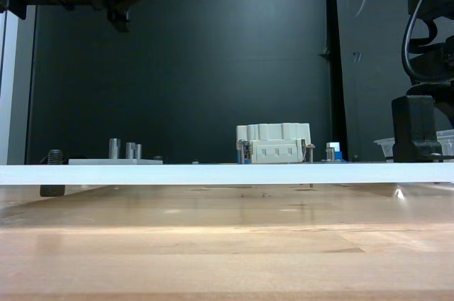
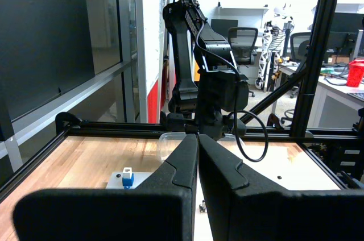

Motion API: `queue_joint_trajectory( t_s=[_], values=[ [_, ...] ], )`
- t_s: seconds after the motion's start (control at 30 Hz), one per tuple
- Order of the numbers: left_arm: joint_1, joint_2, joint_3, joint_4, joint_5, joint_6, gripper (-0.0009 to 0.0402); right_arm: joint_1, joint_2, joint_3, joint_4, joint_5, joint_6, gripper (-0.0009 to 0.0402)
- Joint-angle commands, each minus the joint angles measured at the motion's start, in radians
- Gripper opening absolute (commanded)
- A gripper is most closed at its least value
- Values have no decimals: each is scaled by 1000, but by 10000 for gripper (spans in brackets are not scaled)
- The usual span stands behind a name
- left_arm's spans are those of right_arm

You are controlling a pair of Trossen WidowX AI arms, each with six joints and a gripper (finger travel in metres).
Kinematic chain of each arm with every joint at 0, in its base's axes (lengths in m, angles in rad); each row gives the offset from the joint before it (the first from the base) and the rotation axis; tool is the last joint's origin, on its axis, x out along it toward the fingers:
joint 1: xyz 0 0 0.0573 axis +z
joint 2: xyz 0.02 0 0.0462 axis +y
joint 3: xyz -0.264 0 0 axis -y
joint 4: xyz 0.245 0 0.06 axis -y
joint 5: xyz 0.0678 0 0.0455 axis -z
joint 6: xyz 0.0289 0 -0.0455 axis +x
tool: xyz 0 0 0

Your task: Pick the 16mm bar and install on taskboard

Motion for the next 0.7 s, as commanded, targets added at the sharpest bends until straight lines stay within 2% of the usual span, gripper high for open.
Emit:
queue_joint_trajectory(
  t_s=[0.03,0.47,0.7],
  values=[
    [0,0,0,0,0,0,0,0,-1,1,1,-2,0,86],
    [0,0,0,0,0,0,0,0,-14,6,0,-3,0,1],
    [0,0,0,0,0,0,0,0,-39,23,-20,-14,0,5]
  ],
)
